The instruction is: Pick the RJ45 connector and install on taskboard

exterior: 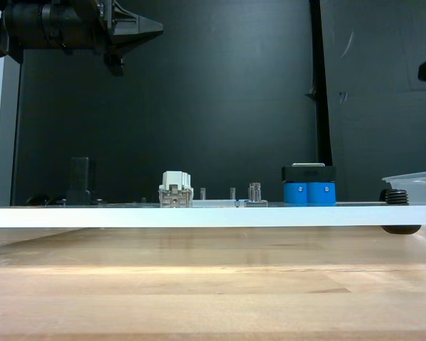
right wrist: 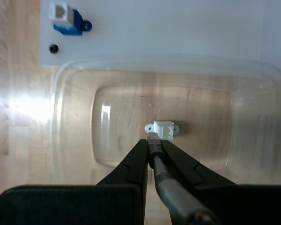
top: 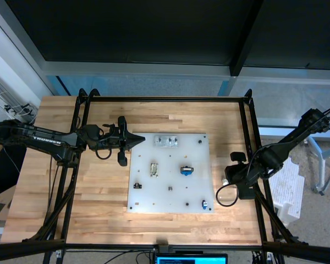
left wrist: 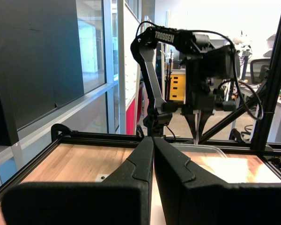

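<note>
My right gripper [right wrist: 153, 140] is shut on the RJ45 connector [right wrist: 152, 137], a tiny clear plug on a short grey cable that runs back between the fingers. It hangs inside a small clear tray [right wrist: 75, 140], with the plug tip next to a small white fitting [right wrist: 164, 129] on the tray floor. In the high view the right gripper [top: 227, 181] sits just off the right edge of the taskboard [top: 170, 192], a white square panel [exterior: 199, 217]. My left gripper [top: 136, 141] hovers shut and empty over the board's left edge, high above it [exterior: 148, 28].
On the board stand a silver block [top: 167, 142], a grey-white connector [exterior: 175, 190], a blue socket [top: 186, 170] and another blue socket [right wrist: 65, 18] near the tray. A black frame [top: 247, 137] surrounds the wooden table.
</note>
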`<state>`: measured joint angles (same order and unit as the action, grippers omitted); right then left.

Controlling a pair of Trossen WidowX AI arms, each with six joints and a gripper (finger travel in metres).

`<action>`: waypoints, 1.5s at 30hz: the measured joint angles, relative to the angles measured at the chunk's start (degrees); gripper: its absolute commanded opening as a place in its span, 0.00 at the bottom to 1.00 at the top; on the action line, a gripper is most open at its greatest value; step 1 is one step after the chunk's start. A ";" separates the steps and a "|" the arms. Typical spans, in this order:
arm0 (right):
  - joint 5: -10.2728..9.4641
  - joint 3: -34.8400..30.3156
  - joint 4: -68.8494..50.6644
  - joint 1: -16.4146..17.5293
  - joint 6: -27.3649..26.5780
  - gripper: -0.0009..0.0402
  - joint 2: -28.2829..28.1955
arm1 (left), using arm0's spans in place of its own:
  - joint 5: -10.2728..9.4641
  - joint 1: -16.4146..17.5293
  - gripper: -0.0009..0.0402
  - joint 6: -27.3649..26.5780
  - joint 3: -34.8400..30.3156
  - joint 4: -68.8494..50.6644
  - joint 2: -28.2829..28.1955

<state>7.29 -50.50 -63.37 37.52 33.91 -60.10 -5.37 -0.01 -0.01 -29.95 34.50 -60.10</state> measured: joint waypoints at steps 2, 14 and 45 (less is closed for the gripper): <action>0.04 -1.20 -0.68 0.00 0.11 0.02 -0.24 | 0.00 0.00 0.02 0.00 0.00 0.00 0.00; 0.15 -4.11 0.11 0.00 1.46 0.02 -4.76 | 0.00 0.00 0.02 0.00 0.00 0.00 0.00; 0.63 -23.02 6.21 1.99 5.68 0.02 -31.93 | 0.00 0.00 0.02 0.00 0.00 0.00 0.00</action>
<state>7.92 -73.52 -57.17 39.51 39.59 -92.03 -5.37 -0.01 -0.01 -29.95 34.50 -60.10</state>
